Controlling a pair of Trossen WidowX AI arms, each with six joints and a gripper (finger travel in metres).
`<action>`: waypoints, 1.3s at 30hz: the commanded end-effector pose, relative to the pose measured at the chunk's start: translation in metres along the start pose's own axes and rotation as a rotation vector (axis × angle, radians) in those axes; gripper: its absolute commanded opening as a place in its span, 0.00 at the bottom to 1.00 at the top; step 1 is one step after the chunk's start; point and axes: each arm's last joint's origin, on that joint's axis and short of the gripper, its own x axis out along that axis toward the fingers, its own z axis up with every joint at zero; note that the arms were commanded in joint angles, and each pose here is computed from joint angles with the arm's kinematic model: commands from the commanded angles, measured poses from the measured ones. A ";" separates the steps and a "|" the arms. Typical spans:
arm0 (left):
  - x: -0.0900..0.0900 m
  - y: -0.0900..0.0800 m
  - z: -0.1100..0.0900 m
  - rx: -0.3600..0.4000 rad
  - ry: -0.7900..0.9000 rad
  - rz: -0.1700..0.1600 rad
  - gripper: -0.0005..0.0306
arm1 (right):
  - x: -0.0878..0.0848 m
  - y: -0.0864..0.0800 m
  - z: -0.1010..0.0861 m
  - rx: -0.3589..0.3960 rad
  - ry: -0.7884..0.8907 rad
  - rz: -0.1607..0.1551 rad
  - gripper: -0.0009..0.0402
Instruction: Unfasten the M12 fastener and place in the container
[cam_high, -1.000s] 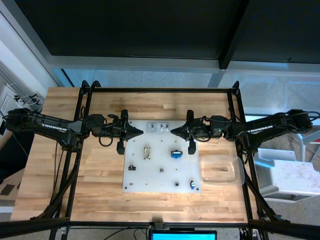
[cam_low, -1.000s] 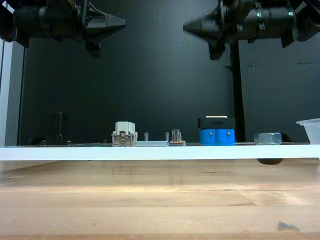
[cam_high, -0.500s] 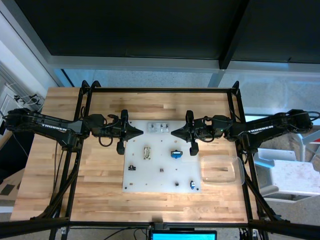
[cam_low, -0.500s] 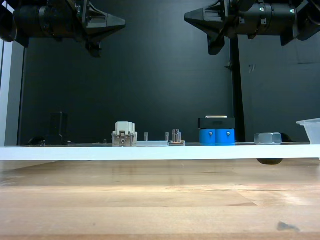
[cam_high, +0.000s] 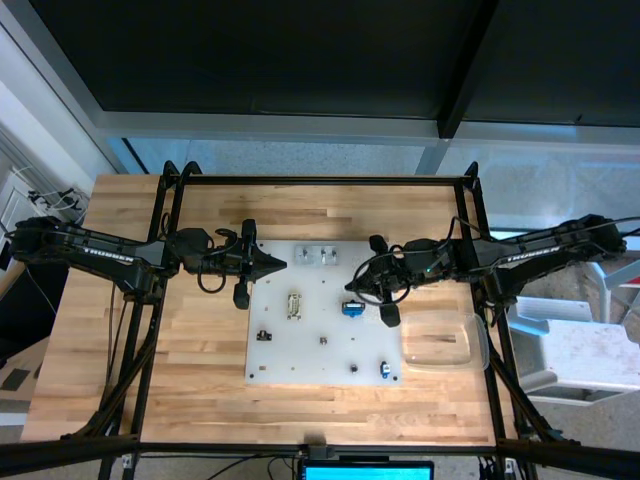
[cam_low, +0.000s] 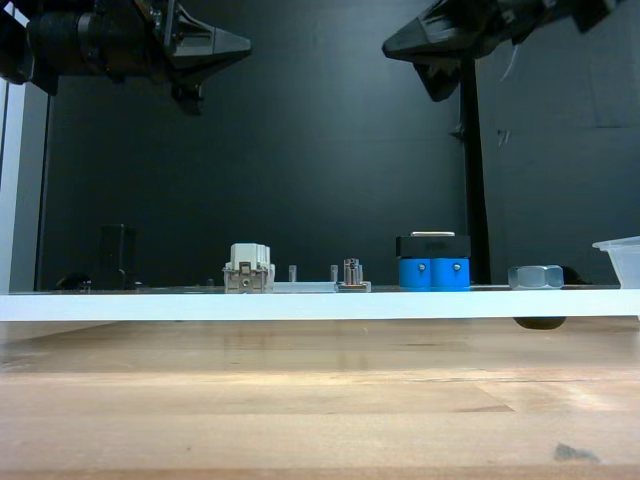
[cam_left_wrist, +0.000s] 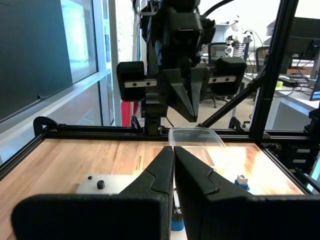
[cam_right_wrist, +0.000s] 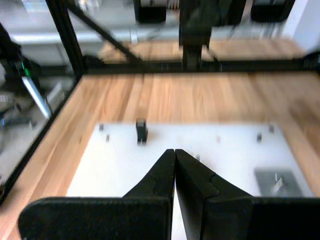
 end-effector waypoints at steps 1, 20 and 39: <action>0.000 0.000 0.000 0.000 0.000 0.000 0.02 | -0.007 0.005 0.007 -0.001 0.092 -0.013 0.02; 0.000 0.000 0.000 0.000 0.000 0.000 0.02 | 0.019 0.040 0.016 0.102 0.564 -0.084 0.02; 0.000 0.000 0.000 0.000 0.000 0.000 0.02 | 0.084 0.094 0.030 0.312 0.894 -0.301 0.02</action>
